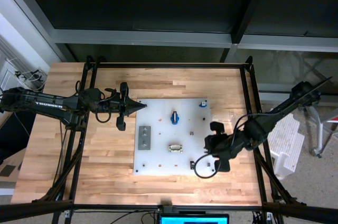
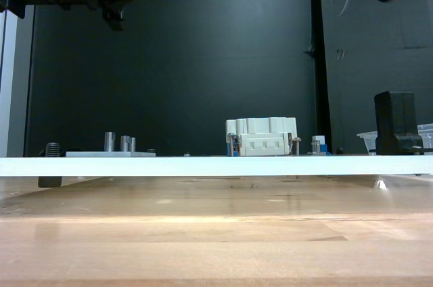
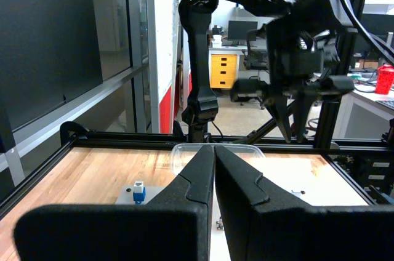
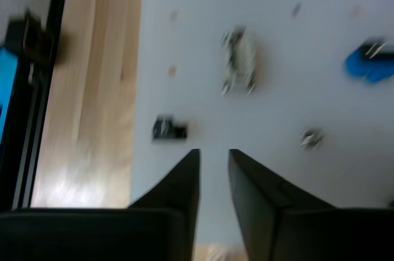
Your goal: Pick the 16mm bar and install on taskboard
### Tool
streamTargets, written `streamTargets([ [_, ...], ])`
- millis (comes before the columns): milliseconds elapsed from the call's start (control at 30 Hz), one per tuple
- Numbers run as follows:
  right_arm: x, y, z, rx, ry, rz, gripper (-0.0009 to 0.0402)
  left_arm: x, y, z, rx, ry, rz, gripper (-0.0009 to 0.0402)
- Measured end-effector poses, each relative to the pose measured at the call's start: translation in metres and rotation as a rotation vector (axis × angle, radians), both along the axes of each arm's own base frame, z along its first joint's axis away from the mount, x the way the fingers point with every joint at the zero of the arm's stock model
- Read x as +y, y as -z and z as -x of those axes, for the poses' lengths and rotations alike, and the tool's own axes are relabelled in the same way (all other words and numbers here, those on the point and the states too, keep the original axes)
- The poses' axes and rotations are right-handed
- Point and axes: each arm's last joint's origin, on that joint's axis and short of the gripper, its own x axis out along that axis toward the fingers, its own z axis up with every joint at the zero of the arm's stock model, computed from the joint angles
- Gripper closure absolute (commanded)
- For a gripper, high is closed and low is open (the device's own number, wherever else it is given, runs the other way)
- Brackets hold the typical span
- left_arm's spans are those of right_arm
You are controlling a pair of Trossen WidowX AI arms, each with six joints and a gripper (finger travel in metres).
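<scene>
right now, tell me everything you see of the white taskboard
The taskboard is a white square plate lying level on the wooden table. It carries a grey block with pegs, a blue knob and a white connector. The left gripper, shut, hangs above its far left corner; the right gripper, open, above its near right part. I cannot tell where the 16mm bar is.

Left hand (image 3: 214, 149) closed, right hand (image 4: 214, 154) ajar.

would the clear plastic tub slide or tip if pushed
Probably slides: the tub looks thin, light, low. Walls likely flex. Left claw, shut, left of the board; right claw, open, over its right edge. 16mm bar not identifiable.
</scene>
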Motion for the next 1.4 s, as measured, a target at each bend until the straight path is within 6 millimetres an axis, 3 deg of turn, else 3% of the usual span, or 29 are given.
streamTargets([
  [33, -0.005, -0.003, -0.002, -0.027, 0.002, 0.006, 0.0398, 0.0, 0.0, 0.0, 0.0, 0.0, 0.0, 0.0393],
  [267, -0.039, -0.018, -0.011, -0.22, 0.04, 0.014, 0.0392, 0.0, 0.0, 0.0, 0.0, 0.0, 0.0, 0.0393],
  [767, -0.1, -0.029, -0.031, -0.558, 0.061, 0.046, 0.0394, 0.0, 0.0, 0.0, 0.002, 0.0, 0.0, 0.0393],
  [1067, -0.123, -0.018, -0.03, -0.724, 0.083, 0.034, 0.0394, 0.0, 0.0, 0.0, 0.003, 0.0, 0.0, 0.0393],
  [1400, -0.14, -0.003, -0.016, -0.861, 0.094, -0.002, 0.0394, 0.0, 0.0, 0.0, 0.003, 0.0, 0.0, 0.0393],
])
